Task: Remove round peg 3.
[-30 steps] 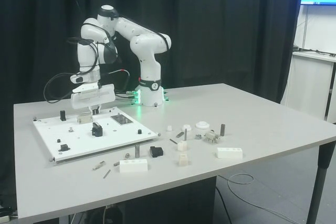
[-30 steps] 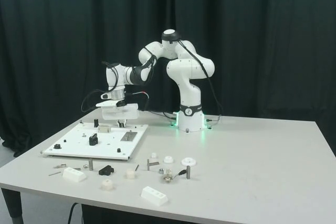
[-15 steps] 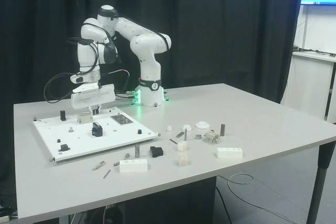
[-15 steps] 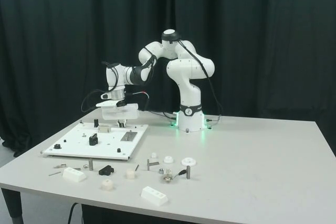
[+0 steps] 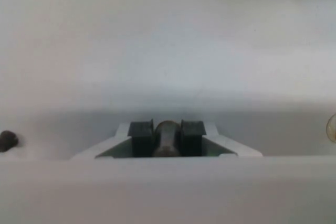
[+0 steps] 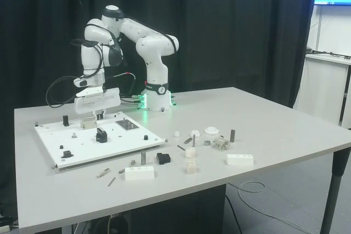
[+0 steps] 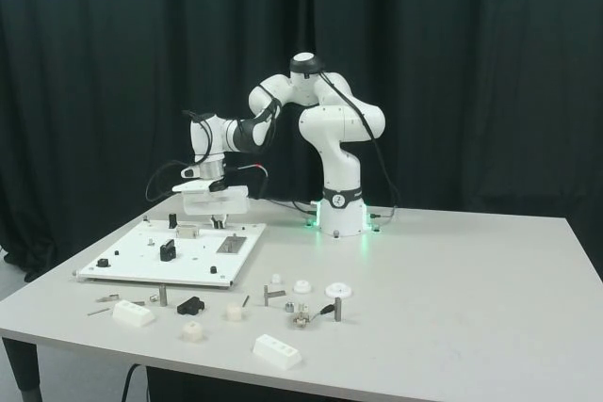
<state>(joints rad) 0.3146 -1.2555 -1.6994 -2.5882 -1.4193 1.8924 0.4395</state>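
The wrist view shows a grey round peg (image 5: 167, 139) standing between my gripper's (image 5: 167, 132) two black fingertips (image 5: 140, 131), which are shut on it above the white board (image 5: 168, 51). In the room views the gripper (image 6: 99, 114) (image 7: 218, 220) hangs just over the back part of the white board (image 6: 126, 142) (image 7: 132, 270), next to a small grey block (image 6: 86, 123). From the room views the peg itself is hidden by the white hand.
Black parts (image 6: 101, 135) (image 6: 66, 120) (image 6: 67, 154) stand on the board. In front of it lie white blocks (image 6: 139, 173) (image 6: 239, 159), a black piece (image 6: 163, 158), an upright grey peg (image 6: 232, 135), a white gear (image 6: 211, 131) and several small pieces.
The hand sits very slightly higher over the board than a second ago. Nothing else has moved.
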